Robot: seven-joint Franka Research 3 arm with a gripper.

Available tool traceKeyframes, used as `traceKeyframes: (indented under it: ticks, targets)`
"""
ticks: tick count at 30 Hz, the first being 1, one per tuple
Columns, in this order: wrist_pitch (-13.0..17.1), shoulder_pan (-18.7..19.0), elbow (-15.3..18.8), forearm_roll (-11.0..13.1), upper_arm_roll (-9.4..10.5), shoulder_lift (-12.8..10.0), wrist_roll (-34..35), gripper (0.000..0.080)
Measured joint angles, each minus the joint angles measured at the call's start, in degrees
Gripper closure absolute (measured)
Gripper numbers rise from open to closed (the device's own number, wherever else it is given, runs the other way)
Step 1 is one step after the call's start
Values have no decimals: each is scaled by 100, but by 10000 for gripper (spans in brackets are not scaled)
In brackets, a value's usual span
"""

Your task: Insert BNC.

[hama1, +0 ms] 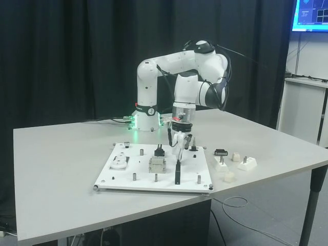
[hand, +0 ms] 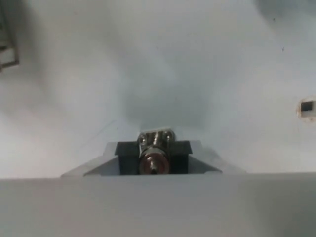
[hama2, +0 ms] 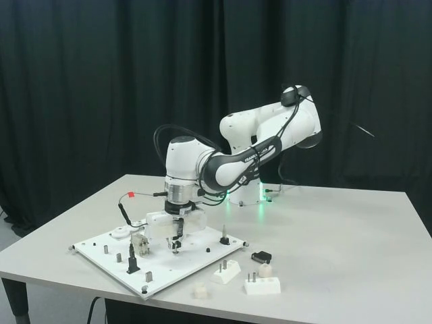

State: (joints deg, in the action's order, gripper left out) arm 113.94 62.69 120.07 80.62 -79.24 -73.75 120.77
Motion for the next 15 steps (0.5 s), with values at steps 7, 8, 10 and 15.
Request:
traceKeyframes:
  ticks: [7, 8, 10, 15]
  targets:
    - [-188, -90, -9, 142, -38, 6, 14, 682]
    - [-212, -103, -10, 164, -42, 6, 14, 682]
    - [-253, -125, -12, 201, -49, 5, 15, 682]
    - [-342, -176, -35, 242, -61, 5, 63, 682]
